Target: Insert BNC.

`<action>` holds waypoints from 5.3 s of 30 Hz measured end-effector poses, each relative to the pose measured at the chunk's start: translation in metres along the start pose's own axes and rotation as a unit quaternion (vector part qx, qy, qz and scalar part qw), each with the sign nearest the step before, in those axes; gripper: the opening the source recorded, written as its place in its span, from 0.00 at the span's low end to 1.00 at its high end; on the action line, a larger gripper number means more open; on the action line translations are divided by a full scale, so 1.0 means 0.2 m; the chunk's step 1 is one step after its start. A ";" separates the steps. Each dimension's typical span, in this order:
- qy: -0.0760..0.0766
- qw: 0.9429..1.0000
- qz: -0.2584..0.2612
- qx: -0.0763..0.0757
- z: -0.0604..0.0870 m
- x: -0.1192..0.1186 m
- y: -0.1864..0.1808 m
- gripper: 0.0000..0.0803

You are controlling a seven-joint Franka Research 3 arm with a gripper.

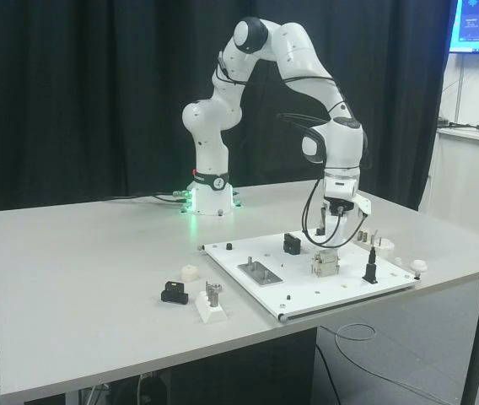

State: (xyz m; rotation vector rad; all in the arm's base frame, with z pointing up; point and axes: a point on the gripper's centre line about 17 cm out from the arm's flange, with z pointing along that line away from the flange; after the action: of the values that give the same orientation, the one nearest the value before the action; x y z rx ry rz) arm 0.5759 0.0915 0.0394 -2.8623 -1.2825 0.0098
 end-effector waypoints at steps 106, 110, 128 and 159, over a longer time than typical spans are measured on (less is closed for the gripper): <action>0.000 0.935 -0.356 0.005 0.00 0.00 0.00 0.15; 0.000 0.934 -0.358 0.005 0.00 0.00 0.00 0.15; 0.004 0.949 -0.315 0.008 0.00 0.00 0.00 0.15; -0.002 0.936 -0.352 0.004 0.00 0.00 0.00 0.15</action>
State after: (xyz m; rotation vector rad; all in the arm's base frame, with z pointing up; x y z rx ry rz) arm 0.5763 0.0916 0.0394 -2.2232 -2.2015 0.0163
